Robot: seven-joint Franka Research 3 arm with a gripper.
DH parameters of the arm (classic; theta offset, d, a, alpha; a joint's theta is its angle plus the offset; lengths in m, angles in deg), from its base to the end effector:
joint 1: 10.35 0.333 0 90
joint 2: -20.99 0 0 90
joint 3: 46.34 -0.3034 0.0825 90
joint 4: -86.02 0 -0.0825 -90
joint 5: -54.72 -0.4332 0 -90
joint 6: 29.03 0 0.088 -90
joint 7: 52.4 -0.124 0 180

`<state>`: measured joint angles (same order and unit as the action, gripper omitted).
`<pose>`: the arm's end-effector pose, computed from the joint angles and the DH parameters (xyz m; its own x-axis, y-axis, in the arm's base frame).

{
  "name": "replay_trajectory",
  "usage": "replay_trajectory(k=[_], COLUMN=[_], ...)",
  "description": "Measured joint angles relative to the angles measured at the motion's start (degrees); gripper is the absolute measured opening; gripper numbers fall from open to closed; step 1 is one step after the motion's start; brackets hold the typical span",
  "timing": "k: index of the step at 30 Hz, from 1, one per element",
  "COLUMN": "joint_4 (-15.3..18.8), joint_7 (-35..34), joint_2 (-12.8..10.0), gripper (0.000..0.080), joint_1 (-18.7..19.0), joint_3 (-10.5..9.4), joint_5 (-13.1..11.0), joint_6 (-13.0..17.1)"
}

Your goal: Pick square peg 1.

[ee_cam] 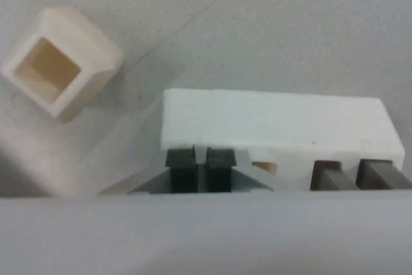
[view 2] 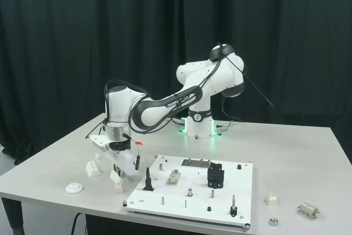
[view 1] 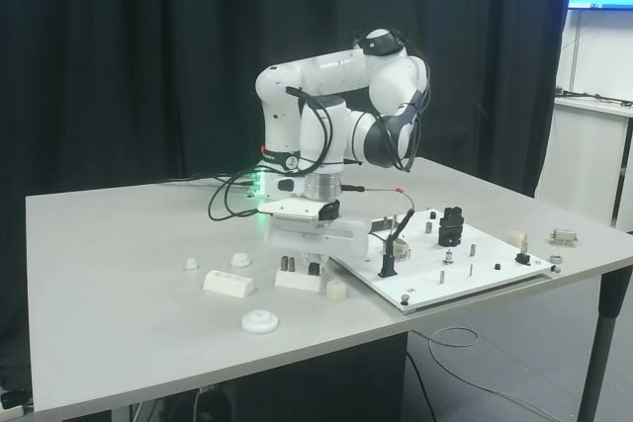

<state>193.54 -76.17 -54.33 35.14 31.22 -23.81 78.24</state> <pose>0.5989 -0.2408 0.1664 0.1310 -0.9910 0.0259 -0.9914 -0.1310 0.0022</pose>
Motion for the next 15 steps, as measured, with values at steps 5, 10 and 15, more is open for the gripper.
replay_trajectory(k=[5,10,15], joint_4=[-0.02,-0.04,-0.14], joint_7=[0.24,0.26,0.26], joint_2=[0.05,0.07,0.14], gripper=[0.0033,0.0033,0.0033], joint_1=[-0.11,0.01,0.17], joint_3=[0.39,1.63,3.35], joint_5=[0.36,0.74,1.16], joint_6=[-0.05,-1.34,-3.23])
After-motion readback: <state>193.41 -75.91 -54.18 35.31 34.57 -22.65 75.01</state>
